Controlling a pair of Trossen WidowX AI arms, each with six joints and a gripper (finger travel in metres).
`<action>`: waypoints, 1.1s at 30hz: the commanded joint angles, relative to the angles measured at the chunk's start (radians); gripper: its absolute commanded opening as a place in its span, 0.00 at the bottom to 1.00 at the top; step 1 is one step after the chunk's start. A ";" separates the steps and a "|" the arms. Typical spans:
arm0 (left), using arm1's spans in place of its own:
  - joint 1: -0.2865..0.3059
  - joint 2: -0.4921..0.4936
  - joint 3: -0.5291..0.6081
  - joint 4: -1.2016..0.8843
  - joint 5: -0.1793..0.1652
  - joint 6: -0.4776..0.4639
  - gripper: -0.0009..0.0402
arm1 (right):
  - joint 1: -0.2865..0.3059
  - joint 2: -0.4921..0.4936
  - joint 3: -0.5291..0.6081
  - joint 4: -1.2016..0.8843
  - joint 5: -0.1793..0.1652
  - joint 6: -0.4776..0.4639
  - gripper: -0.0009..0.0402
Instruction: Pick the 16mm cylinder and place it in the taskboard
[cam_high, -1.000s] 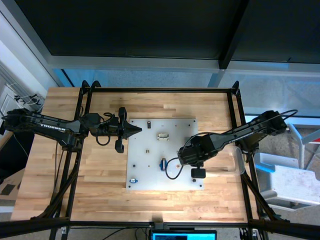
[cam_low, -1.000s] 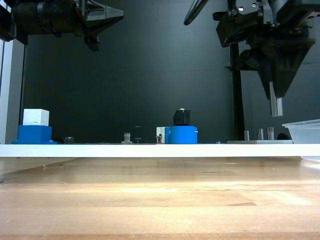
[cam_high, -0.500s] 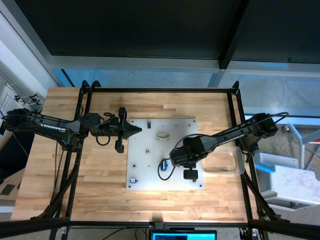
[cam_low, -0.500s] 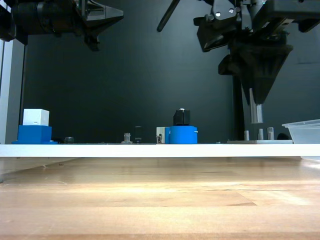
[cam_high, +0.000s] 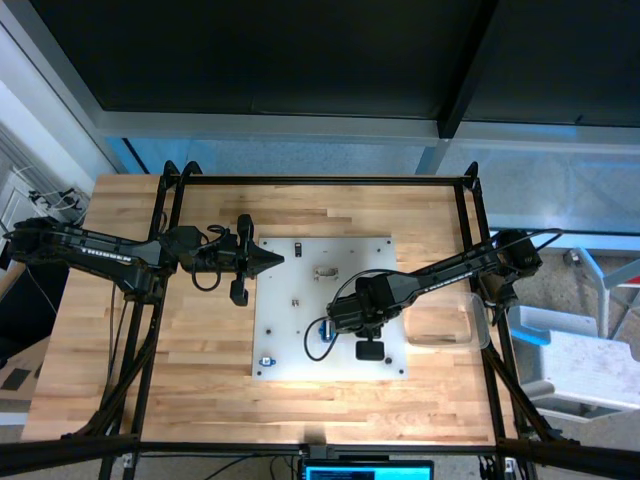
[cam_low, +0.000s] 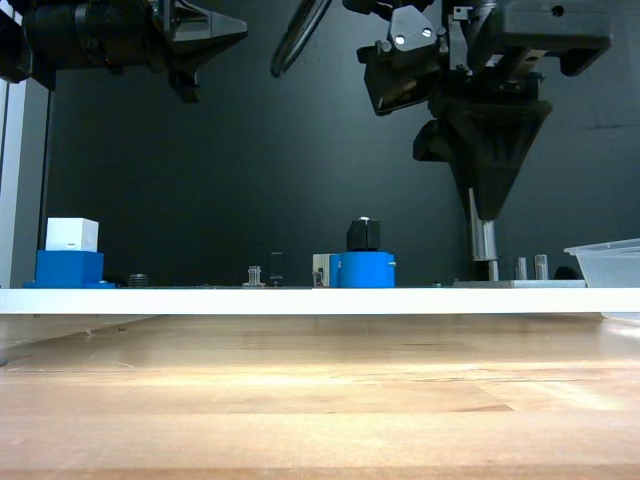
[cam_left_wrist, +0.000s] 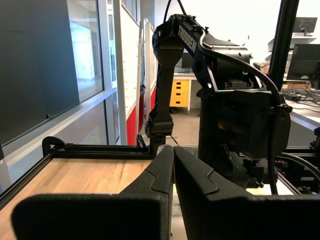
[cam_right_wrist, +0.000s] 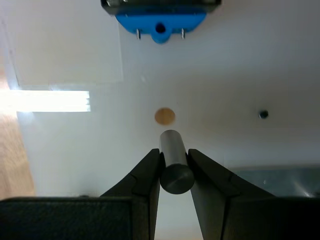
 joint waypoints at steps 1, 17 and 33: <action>0.000 0.000 0.000 0.000 0.000 0.000 0.02 | 0.000 0.005 -0.001 0.019 0.002 0.001 0.06; 0.000 0.000 0.000 0.000 0.000 0.000 0.02 | -0.001 0.050 -0.001 0.047 0.002 -0.008 0.06; 0.000 0.000 0.000 0.000 0.000 0.000 0.02 | -0.001 0.050 -0.004 0.051 0.010 -0.014 0.06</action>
